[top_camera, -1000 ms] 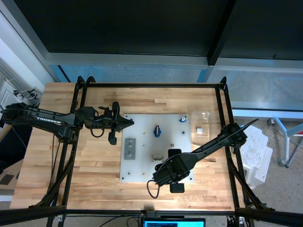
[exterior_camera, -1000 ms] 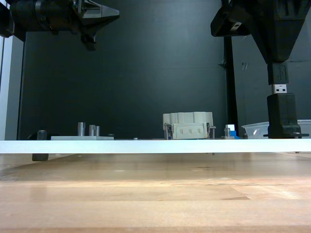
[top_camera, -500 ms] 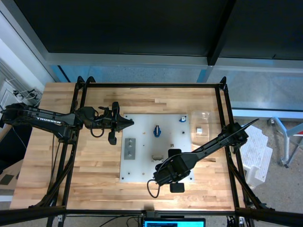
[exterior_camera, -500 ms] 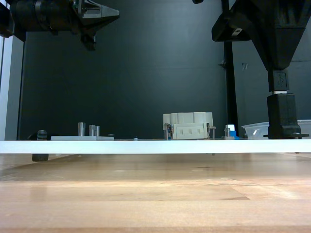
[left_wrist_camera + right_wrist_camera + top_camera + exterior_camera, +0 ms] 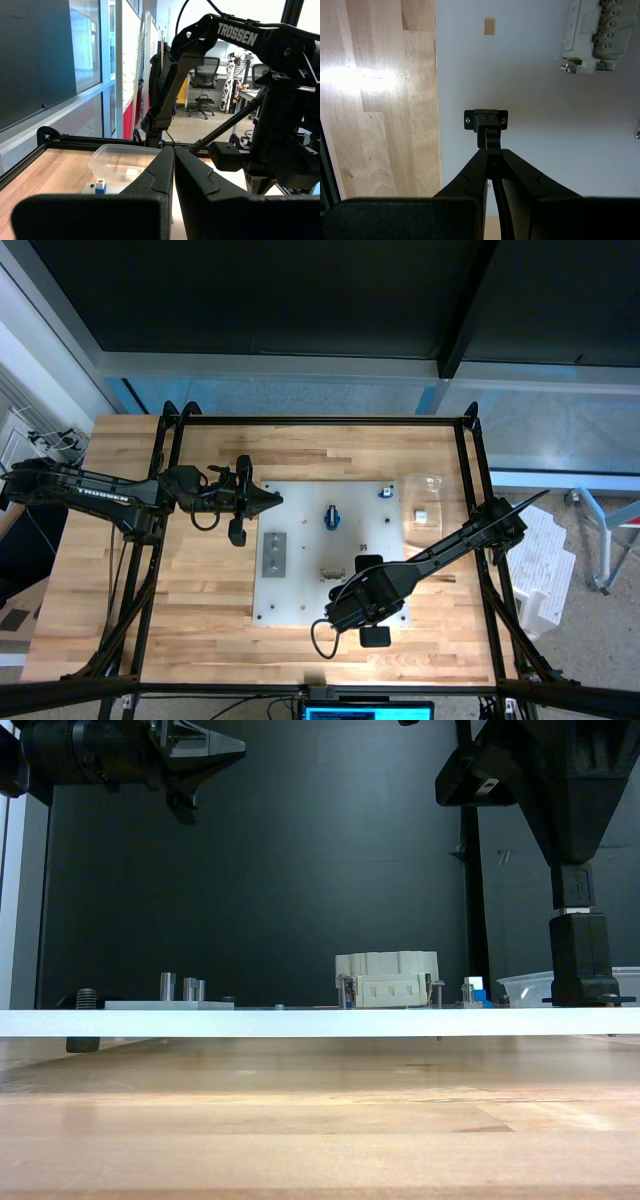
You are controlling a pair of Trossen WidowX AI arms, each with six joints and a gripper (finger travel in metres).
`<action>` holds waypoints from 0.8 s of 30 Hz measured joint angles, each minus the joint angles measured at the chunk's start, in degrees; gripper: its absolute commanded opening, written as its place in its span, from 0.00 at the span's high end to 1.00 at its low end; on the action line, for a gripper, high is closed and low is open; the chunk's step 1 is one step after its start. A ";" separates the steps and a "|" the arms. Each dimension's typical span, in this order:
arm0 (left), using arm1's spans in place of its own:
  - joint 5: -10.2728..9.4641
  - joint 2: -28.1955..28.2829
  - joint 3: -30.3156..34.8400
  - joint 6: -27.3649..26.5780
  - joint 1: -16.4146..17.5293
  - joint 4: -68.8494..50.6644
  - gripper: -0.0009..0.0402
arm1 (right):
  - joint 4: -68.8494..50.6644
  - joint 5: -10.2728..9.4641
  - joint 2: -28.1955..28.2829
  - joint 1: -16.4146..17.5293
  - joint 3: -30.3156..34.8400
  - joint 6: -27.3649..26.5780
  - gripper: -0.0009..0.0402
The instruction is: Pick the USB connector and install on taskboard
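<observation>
Holding the USB connector [image 5: 492, 141] tight between its two fingers, the right claw [image 5: 572, 870] points straight down over the near right part of the taskboard [image 5: 300, 540]. The fingers are close together, with only the little black plug between them. The plug stands upright, and its lower end sits in the top of the small black port [image 5: 583, 960] on the board. A thin light strip shows where the plug meets the port. The port is near the board's near edge, just beside the bare wood of the surface [image 5: 200, 620]. The metal multi-pin socket [image 5: 330, 574] sits on the board a little farther in, apart from the port. A grey block [image 5: 273, 553] lies on the left side of the board, and a blue knob [image 5: 332, 517] stands near the middle. Off the board's far right corner is a clear plastic tub [image 5: 425, 510] with a small white piece [image 5: 423, 513] inside. The left claw [image 5: 173, 165] hangs high in the air by the board's far left corner, touching nothing. Its two fingers are pressed together and hold nothing.
</observation>
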 measured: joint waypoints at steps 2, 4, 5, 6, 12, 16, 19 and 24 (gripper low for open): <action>0.00 0.02 0.00 -0.02 0.00 -0.02 0.98 | 0.02 0.00 -0.17 0.02 -0.02 -0.07 0.98; 0.02 0.02 0.00 -0.02 0.00 -0.02 0.98 | 0.09 0.00 -0.42 0.07 -0.09 -0.09 0.98; 0.00 0.00 -0.02 -0.02 0.00 0.00 0.98 | 0.09 0.02 -0.44 0.09 -0.09 -0.09 0.98; 0.00 0.02 0.00 -0.02 0.00 -0.02 0.98 | 0.11 0.02 -0.48 0.11 -0.09 -0.11 0.97; 0.00 0.00 0.00 0.00 0.00 -0.02 0.98 | 0.20 0.02 -0.79 0.15 -0.15 -0.15 0.92; 0.00 0.02 0.00 -0.02 0.00 0.00 0.98 | 0.28 0.02 -1.20 0.22 -0.26 -0.17 0.87; 0.02 0.00 0.00 -0.02 0.00 -0.02 0.98 | 0.57 0.02 -1.31 0.24 -0.33 -0.28 0.81; 0.00 0.02 0.00 -0.02 0.00 -0.02 0.98 | 0.61 -0.20 -1.86 0.37 -0.39 -0.35 0.66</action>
